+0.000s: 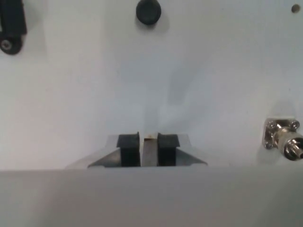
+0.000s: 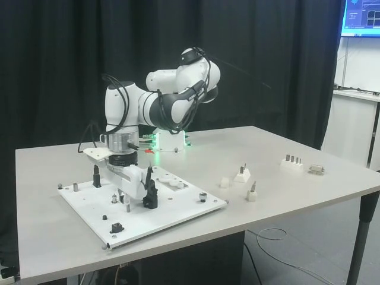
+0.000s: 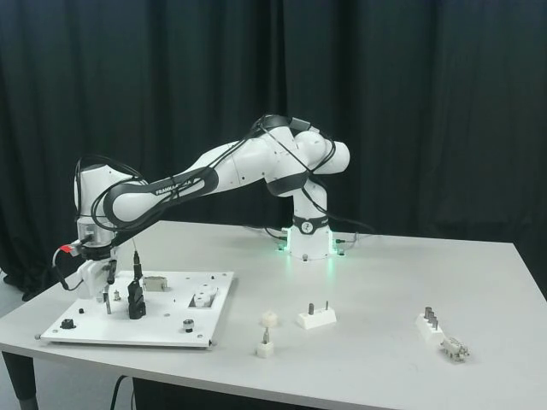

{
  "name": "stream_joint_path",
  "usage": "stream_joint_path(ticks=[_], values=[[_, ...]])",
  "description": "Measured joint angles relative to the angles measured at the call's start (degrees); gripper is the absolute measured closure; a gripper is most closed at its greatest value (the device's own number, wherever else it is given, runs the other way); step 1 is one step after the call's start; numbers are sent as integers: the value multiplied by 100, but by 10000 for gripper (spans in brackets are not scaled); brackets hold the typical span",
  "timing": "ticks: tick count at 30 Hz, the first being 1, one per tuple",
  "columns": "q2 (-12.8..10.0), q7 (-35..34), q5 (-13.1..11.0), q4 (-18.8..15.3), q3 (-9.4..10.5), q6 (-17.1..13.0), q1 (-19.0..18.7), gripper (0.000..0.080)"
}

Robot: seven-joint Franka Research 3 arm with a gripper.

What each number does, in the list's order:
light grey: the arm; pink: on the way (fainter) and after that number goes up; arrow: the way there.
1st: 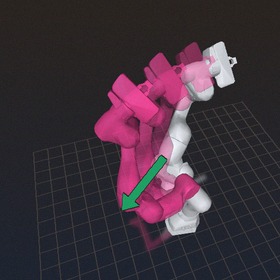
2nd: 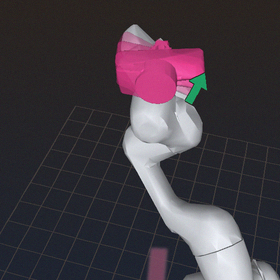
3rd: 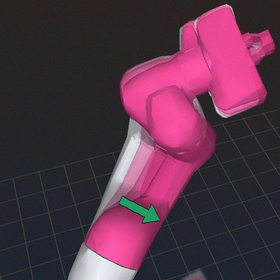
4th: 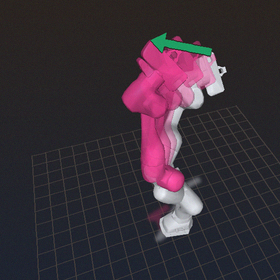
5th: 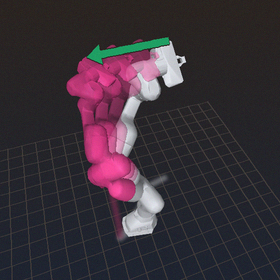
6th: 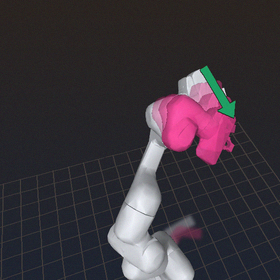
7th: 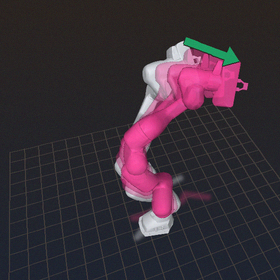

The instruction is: Insert square peg 2.

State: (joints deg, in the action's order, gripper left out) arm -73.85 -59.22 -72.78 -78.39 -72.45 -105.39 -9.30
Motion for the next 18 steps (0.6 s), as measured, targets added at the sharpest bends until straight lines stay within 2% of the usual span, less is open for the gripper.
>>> stream_joint_path(ticks=[18], values=[[7,57,38,10,29,-66,18,727]])
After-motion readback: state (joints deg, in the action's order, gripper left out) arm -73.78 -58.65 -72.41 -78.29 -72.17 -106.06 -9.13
